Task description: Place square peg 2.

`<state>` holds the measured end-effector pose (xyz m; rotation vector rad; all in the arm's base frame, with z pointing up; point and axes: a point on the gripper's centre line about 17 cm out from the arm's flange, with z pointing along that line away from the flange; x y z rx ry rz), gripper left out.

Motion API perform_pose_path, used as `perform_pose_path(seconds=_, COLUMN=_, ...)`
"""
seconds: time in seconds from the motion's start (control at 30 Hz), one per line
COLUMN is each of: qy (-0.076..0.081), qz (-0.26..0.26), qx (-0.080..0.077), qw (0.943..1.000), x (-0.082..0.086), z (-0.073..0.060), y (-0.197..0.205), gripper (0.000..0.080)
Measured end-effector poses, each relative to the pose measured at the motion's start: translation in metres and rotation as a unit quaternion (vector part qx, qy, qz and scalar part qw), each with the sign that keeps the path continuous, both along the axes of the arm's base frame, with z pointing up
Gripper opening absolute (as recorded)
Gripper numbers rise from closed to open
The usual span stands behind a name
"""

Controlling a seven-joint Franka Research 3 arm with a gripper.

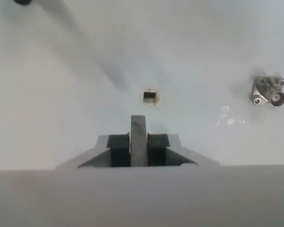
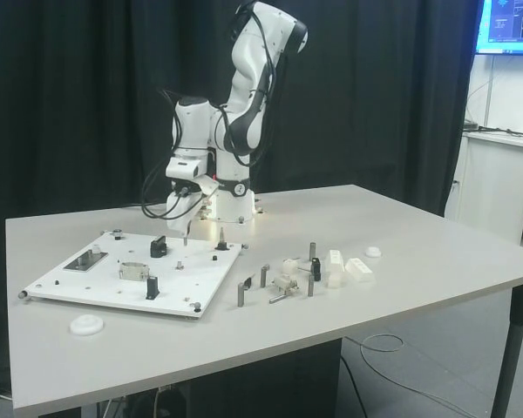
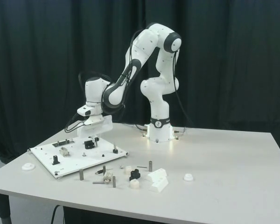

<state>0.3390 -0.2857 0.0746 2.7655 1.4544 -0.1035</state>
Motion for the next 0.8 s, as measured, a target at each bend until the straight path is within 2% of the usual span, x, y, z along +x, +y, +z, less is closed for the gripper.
perform_pose_path(seconds=0.3, qy=0.008, qz=-0.002, qx=-0.001, qw=1.0000, x=-0.0009, z=0.0054, y=0.0035, gripper=0.0074)
perform_pose_path(seconds=0.8, qy=0.020, qz=-0.008, qx=-0.013, qw=0.9997, x=0.0017, z=0.0085, y=0.0080, gripper=0.0074)
